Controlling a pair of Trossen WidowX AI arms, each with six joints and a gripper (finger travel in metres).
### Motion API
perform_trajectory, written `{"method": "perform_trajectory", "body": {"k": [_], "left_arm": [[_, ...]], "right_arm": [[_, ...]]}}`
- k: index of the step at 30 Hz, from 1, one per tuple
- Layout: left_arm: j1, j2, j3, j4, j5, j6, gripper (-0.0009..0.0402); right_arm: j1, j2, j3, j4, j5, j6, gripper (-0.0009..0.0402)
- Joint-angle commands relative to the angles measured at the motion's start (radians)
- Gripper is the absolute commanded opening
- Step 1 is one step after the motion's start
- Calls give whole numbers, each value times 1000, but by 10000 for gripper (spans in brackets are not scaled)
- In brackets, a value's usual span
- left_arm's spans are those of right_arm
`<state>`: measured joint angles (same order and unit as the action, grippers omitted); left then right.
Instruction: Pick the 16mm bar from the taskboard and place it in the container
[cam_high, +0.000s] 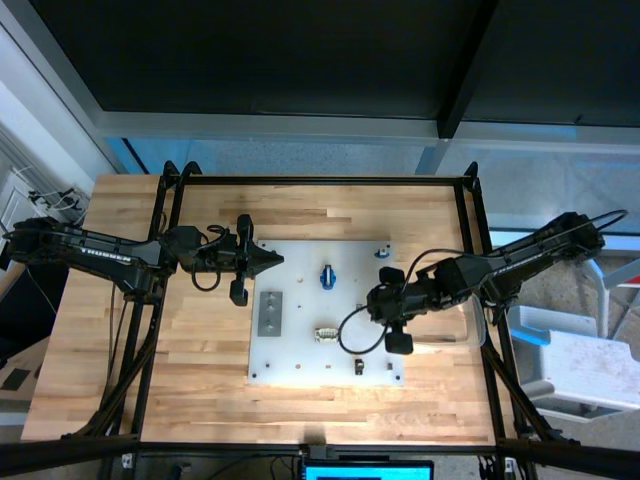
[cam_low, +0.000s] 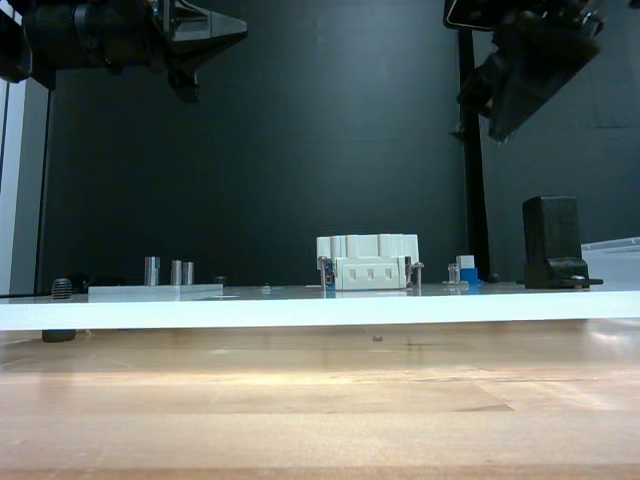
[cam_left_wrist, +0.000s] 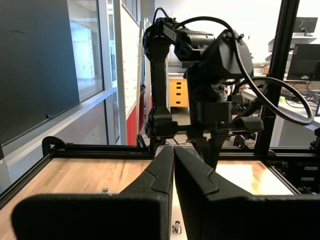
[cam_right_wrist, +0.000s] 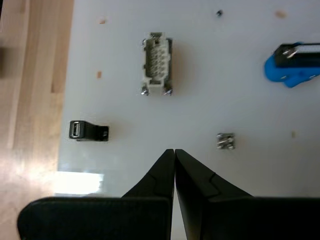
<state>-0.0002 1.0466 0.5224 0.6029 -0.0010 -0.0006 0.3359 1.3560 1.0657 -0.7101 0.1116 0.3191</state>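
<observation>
The right gripper (cam_right_wrist: 174, 151) has its jaws pressed together on nothing, tips aimed down at the taskboard (cam_right_wrist: 250, 115). Closest to them I see a small silver screw fitting (cam_right_wrist: 226, 141) on one side and a black part (cam_right_wrist: 88, 131) on the other, both clear of the tips. The silver connector (cam_right_wrist: 156, 62) and the blue piece (cam_right_wrist: 292, 67) lie farther off. The black part sits close to the board's edge, where the wooden counter (cam_right_wrist: 30, 100) begins.

The left gripper (cam_left_wrist: 173, 150) likewise has its jaws pressed together and empty. It is held level and points across at the right arm. In the high view it hovers over the board's far left corner.

In the low view both grippers hang high, with plenty of open air between them and the board.

3 short metal bars (cam_low: 176, 271) stand upright in the grey block (cam_low: 155, 291), untouched. I cannot tell which one is the 16mm. From above, the block sits just inside the board's left edge, nearer to me than the left gripper.

The container (cam_high: 455, 338) lies on the counter just beside the board's right edge, partly under the right arm.
</observation>
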Motion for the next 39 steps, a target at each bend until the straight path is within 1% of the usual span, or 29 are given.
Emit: {"method": "perform_trajectory", "body": {"k": [1, 12, 19, 26, 29, 31, 39], "left_arm": [[0, 0, 0, 0, 0, 0, 0], [0, 0, 0, 0, 0, 0, 0], [0, 0, 0, 0, 0, 0, 0], [0, 0, 0, 0, 0, 0, 0], [0, 0, 0, 0, 0, 0, 0], [0, 0, 0, 0, 0, 0, 0], [0, 0, 0, 0, 0, 0, 0]], "right_arm": [[12, 13, 3, -23, 0, 30, 0], [86, 64, 48, -102, 0, 91, 0], [114, 92, 51, -110, -8, 125, 0], [140, 110, 51, -143, -9, 168, 0], [150, 117, 51, -152, -16, 185, 0], [154, 122, 51, -153, -34, 196, 0], [188, 151, 72, -173, -35, 228, 0]]}}
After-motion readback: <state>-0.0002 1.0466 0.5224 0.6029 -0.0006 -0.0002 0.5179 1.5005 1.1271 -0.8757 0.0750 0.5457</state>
